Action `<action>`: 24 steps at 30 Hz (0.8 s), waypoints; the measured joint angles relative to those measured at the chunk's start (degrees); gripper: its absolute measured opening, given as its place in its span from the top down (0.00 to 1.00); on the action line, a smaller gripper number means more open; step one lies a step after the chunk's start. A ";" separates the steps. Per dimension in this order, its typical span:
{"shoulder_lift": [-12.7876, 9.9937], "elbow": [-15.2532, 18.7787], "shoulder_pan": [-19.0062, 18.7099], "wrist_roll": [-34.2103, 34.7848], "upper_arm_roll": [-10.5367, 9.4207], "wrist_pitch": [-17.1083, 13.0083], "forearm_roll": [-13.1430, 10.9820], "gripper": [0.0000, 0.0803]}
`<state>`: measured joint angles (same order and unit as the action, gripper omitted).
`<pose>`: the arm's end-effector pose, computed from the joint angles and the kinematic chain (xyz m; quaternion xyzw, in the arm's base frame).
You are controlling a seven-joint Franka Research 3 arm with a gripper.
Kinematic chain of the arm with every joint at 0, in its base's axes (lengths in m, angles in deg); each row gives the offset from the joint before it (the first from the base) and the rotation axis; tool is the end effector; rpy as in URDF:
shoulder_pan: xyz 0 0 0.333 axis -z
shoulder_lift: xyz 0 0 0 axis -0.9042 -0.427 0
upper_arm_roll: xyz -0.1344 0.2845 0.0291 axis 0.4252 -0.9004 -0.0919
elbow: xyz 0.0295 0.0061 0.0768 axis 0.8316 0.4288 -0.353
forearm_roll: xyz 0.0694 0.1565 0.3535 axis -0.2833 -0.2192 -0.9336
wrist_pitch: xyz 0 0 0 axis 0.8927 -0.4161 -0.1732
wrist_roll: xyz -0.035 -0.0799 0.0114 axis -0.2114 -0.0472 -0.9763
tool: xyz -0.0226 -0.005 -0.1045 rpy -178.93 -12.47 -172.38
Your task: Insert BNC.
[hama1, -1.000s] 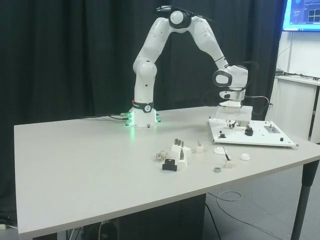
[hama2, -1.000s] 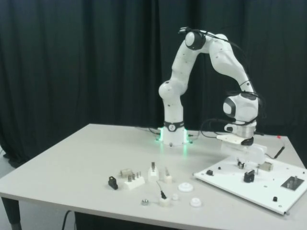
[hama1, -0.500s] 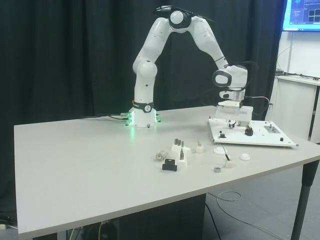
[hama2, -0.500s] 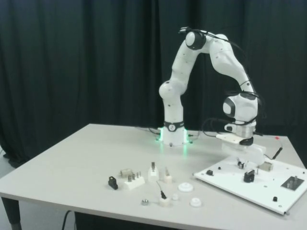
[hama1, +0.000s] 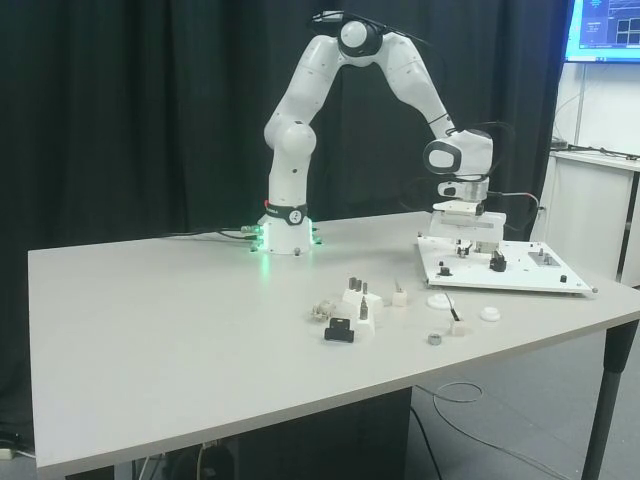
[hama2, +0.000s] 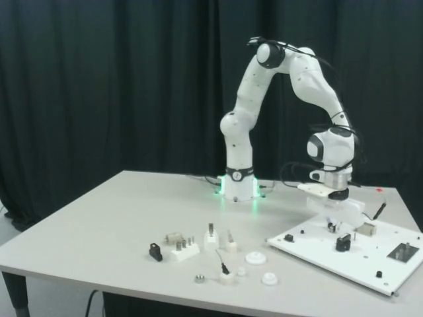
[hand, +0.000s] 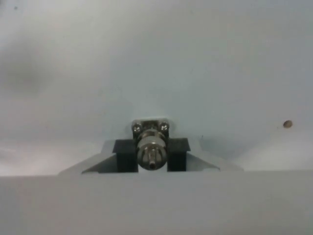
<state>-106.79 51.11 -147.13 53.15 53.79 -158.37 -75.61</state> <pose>0.3521 0.3861 0.2037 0.7619 -0.6476 -0.0085 0.0067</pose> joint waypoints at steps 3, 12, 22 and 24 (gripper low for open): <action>-0.21 0.05 -0.96 0.01 0.88 -0.02 -0.57 0.84; -1.22 0.12 -4.94 0.01 4.42 0.01 -2.79 0.84; -2.90 0.16 -10.31 -0.82 9.20 0.37 -6.16 0.84; -3.29 0.18 -11.37 -1.25 10.20 0.46 -7.20 0.84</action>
<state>-110.08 51.28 -158.49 51.90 63.99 -157.91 -82.81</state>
